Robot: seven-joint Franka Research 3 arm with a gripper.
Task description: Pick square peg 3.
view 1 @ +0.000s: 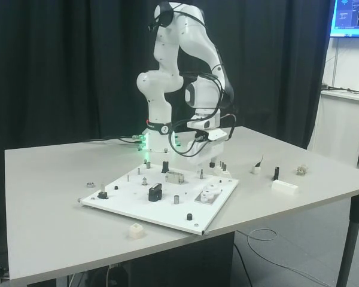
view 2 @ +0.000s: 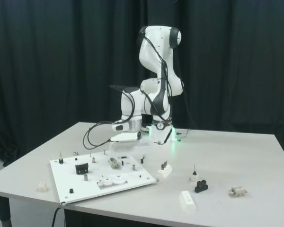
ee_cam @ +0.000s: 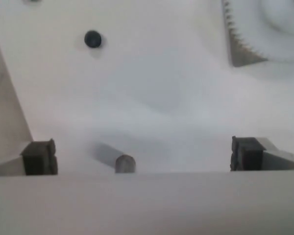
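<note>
From the wrist camera I have the hand (ee_cam: pixel 142 155) spread wide, its two black fingertips (ee_cam: pixel 39 157) far apart and holding nothing, hovering over the flat white assembly board (ee_cam: pixel 152 98). Between the tips, nearer one side, stands a short grey metal peg (ee_cam: pixel 124 163) seen almost end-on. Its top looks rounded from here, so I cannot tell whether this is square peg 3 or a neighbouring pin. A white toothed gear (ee_cam: pixel 264 29) sits well apart at the board's far side, and a small black round stud (ee_cam: pixel 92 39) lies beyond the peg.

In the room views the hand (view 1: pixel 204 136) hangs over the back edge of the board (view 1: pixel 161 203) on the grey tabletop (view 1: pixel 48 179), where several small pegs stand close together.

My judgement — a peg like this is stiff, light and smooth, likely slippery on bare metal. I would take it by two opposite flat faces, low enough for a firm hold, and lift straight up so it does not bind in its socket.
</note>
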